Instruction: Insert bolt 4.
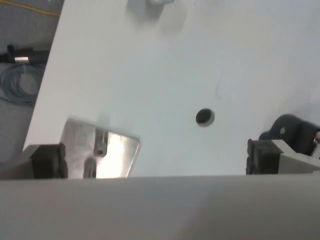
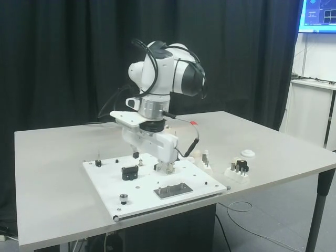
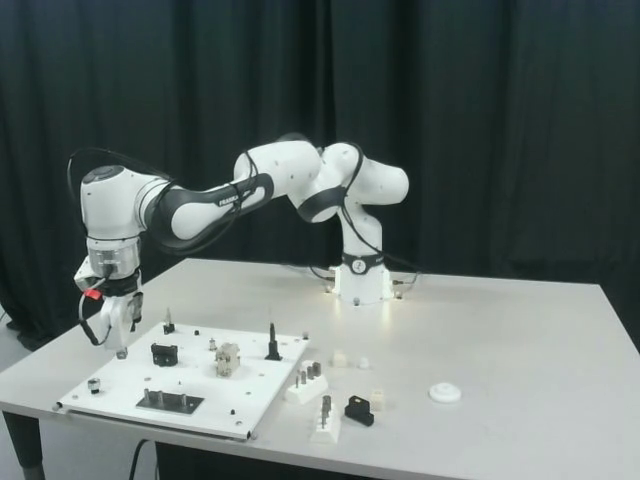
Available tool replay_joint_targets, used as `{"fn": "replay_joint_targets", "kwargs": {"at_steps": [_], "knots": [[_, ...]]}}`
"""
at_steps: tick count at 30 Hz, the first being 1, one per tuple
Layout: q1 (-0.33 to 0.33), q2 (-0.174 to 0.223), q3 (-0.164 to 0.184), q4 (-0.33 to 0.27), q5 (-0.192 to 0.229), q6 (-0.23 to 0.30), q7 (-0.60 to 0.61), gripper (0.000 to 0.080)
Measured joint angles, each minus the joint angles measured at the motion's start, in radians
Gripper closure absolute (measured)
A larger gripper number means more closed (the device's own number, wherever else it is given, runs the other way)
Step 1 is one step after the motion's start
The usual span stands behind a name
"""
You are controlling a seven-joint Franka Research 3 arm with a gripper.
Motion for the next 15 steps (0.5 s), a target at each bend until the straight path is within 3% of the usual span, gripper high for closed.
{"fn": "replay_joint_targets", "kwargs": {"at_steps": [15], "knots": [[-0.044,0.0,0.029,0.0,-0.002,0.039,-0.033,0.0003]]}}
